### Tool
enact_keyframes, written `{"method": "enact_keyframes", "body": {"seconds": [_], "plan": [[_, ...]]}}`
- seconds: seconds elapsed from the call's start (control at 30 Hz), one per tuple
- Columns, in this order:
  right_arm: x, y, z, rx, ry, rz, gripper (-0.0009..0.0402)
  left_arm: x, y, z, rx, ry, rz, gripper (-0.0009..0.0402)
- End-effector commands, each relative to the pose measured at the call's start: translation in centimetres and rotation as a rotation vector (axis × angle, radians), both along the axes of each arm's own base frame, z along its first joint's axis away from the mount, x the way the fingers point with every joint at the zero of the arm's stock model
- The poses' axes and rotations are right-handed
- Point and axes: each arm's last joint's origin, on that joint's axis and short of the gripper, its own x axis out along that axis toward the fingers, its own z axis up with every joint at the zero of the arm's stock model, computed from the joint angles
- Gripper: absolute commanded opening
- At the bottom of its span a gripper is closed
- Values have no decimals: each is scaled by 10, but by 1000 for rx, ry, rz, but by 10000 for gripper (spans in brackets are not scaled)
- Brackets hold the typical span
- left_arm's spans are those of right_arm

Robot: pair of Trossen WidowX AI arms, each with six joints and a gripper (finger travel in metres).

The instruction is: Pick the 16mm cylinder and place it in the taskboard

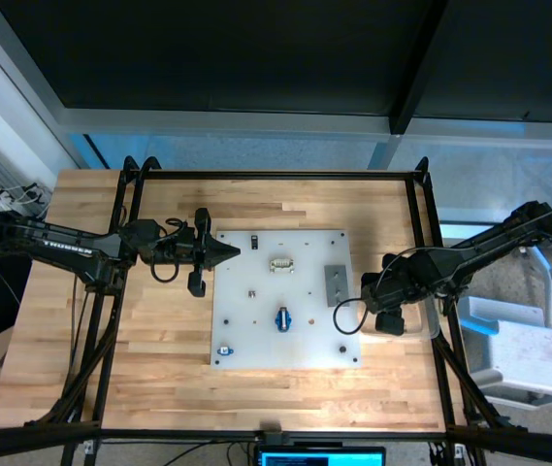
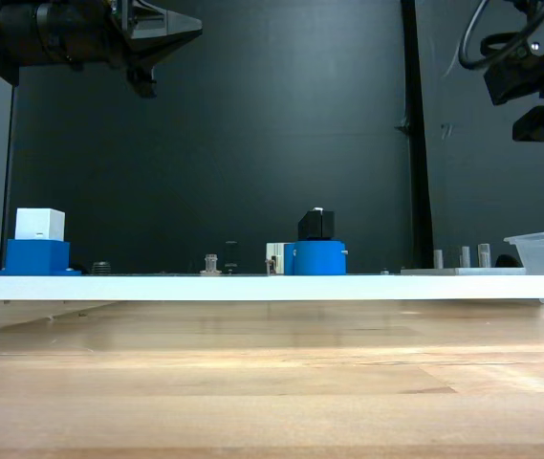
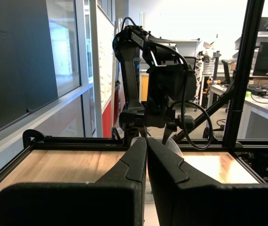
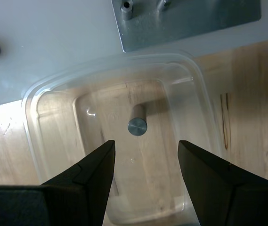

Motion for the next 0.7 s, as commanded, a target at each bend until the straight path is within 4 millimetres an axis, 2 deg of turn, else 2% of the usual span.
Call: {"method": "enact_keyframes", "body": {"seconds": [0.03,0.7], "plan": [[0,0,-7,3,-4,-10,185,0,0,0,0,0,0,0],[7,4,-34,8,-8,-31,185,0,0,0,0,0,0,0]]}}
